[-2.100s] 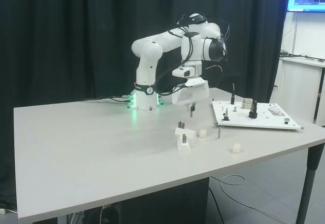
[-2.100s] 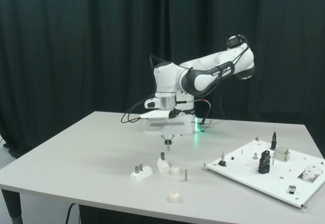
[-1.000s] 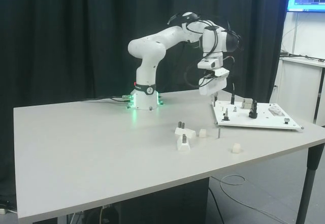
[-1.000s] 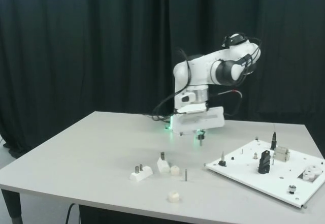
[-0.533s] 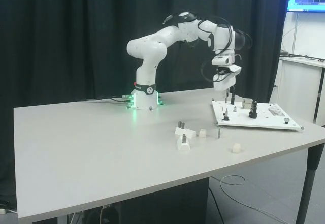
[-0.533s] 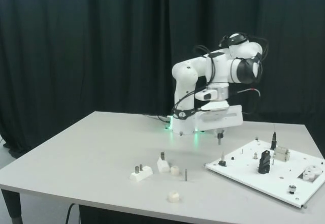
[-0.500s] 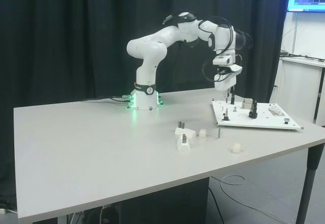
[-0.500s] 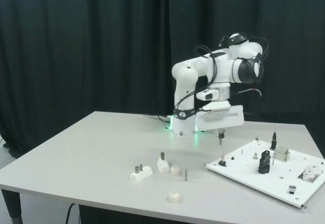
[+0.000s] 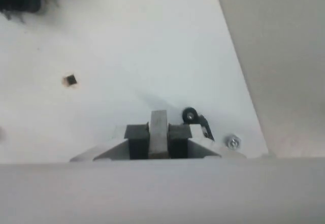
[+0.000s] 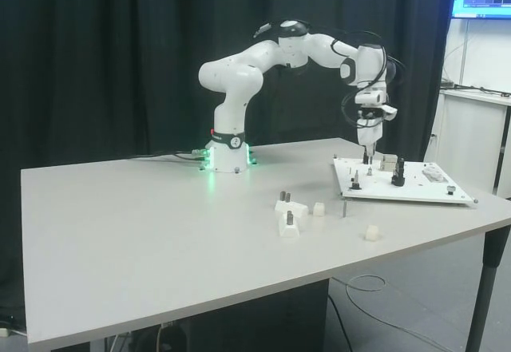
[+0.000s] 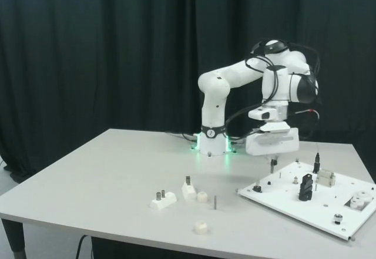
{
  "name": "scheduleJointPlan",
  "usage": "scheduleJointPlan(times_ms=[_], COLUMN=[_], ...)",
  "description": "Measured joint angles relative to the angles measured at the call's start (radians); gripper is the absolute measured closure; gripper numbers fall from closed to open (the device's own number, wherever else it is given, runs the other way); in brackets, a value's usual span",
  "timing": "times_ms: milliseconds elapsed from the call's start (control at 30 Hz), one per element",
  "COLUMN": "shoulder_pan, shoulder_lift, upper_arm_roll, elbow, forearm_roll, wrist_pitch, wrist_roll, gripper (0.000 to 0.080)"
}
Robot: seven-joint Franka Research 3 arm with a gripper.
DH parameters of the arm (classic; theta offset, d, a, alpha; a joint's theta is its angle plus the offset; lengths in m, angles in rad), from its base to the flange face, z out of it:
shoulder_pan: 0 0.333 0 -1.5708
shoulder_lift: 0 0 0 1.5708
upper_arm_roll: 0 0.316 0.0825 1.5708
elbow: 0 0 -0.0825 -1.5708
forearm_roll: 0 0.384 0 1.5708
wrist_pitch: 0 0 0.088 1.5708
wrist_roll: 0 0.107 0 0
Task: Insert square peg 2.
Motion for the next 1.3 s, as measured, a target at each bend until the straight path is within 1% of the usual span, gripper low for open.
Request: scheduleJointPlan(times_ms=[167,300,533,967,1033,1167,1300], shoulder_pan=[0.001,0.001,0.001,0.001,0.001,0.001,0.001], shoulder_lift=[0.000,0.000,0.000,0.000,0.000,-0.001,-0.001], upper_arm_roll=[0.020,0.030,0.037,0.045,0.047,0.052,0.058], elbow=[0.026,0.042,0.062,0.080,0.084,0.092,0.093], forearm_roll=[-0.018,-0.038,-0.064,-0.087,-0.100,-0.120,-0.133], wrist_pitch=[0.020,0.024,0.024,0.023,0.022,0.020,0.020], wrist_roll=[0.014,0.033,0.038,0.037,0.010,-0.091,-0.133], gripper=[0.0728,0.0728,0.0728,0.0728,0.0728,0.0728,0.0728])
